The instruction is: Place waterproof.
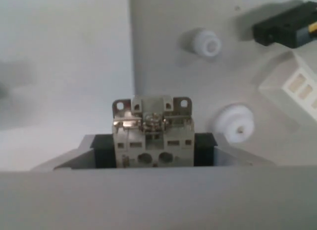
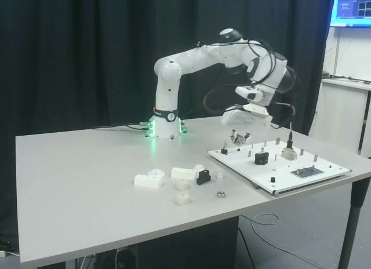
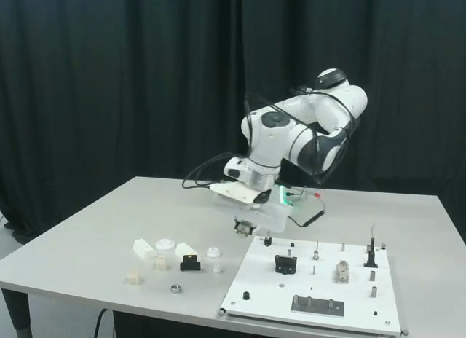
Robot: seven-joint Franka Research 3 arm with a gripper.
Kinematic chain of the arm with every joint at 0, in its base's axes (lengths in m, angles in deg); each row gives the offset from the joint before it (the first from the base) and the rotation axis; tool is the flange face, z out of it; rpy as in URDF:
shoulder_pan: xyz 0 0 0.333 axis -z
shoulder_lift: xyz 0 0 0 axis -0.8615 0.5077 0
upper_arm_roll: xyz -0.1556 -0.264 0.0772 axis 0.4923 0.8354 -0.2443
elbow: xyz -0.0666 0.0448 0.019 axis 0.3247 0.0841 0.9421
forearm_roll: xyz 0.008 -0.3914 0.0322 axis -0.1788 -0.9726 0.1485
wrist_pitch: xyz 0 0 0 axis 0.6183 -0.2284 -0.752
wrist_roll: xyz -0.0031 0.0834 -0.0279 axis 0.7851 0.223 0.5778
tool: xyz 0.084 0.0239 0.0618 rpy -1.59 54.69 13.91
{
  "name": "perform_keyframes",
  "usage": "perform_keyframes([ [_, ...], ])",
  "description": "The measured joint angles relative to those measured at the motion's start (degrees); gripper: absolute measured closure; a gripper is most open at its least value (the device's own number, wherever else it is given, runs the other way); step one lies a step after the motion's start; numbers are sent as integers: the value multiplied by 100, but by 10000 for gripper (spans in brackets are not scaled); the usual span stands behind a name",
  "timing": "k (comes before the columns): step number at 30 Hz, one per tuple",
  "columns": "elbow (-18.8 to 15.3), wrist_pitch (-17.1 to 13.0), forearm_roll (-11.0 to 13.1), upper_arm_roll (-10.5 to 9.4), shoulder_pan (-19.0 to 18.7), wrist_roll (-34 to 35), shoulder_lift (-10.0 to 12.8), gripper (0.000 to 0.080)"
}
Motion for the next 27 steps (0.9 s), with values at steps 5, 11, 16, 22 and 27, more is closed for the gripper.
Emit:
perform_keyframes([
  [5,-334,-186,172,-1,-6,-281,2,490],
  [11,-732,-404,499,-17,-16,-600,13,490],
  [16,-1041,-535,821,-54,-37,-882,35,490],
  [22,-1360,-624,1240,-123,-91,-1169,99,490],
  [27,-1599,-808,1526,-251,-156,-1334,141,490],
])
